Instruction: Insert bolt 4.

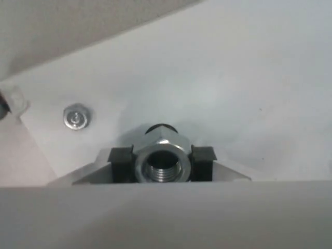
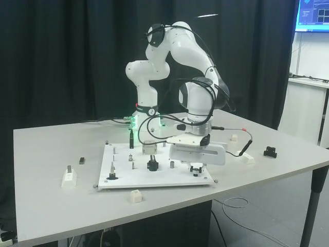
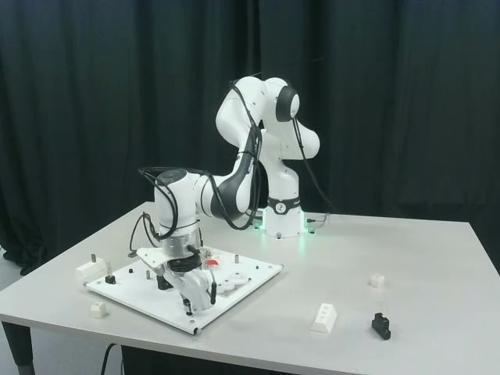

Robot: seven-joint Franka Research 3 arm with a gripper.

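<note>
Screen (image 2: 312, 15): lines of writing are shown in the first room view, but none can be read.
Board (image 2: 154, 177): no label or number can be made out.
Arm (image 3: 258, 168): no brand or marking can be read.
Nut (image 1: 76, 116): no stamp is legible.

The bolt (image 1: 161, 161) sits in the gripper (image 1: 161, 165), above the board (image 1: 218, 93).

We see our white seven-joint arm (image 3: 234, 183) rising from its base, folding over at the elbow and reaching down low, wrist pointed straight downward. Our two-fingered gripper (image 1: 161, 165) hangs just above the white board, its black finger pads (image 1: 120, 164) clamped on either side of a metal hexagonal threaded part.
</note>
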